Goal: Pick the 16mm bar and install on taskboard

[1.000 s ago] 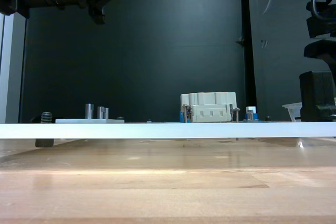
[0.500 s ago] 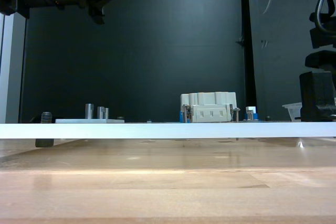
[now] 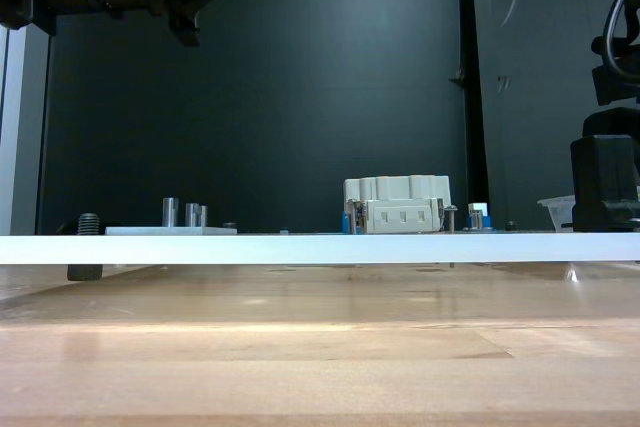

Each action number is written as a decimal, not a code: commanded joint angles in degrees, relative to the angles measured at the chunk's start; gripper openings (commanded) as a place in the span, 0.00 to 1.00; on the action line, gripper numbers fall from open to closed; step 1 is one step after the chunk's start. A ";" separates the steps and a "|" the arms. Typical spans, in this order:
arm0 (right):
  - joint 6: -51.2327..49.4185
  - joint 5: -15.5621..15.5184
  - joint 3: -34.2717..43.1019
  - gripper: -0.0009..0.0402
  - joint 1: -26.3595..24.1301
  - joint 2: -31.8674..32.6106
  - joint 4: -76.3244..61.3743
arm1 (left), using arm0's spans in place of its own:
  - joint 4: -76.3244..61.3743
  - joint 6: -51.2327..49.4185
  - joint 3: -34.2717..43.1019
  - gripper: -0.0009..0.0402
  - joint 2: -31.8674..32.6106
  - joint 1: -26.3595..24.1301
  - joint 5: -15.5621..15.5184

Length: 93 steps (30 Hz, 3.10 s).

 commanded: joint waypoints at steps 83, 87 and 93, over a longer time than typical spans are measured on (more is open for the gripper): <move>-0.39 0.02 30.60 0.02 7.26 17.51 -14.75 | -0.02 0.02 0.02 0.02 0.02 0.02 0.02; 1.09 -0.09 31.06 0.02 8.57 18.99 -13.38 | 0.00 0.02 0.02 0.02 0.02 0.00 0.02; 2.80 -0.02 32.46 0.02 9.16 19.74 -13.16 | 0.00 0.02 0.02 0.02 0.02 0.02 0.02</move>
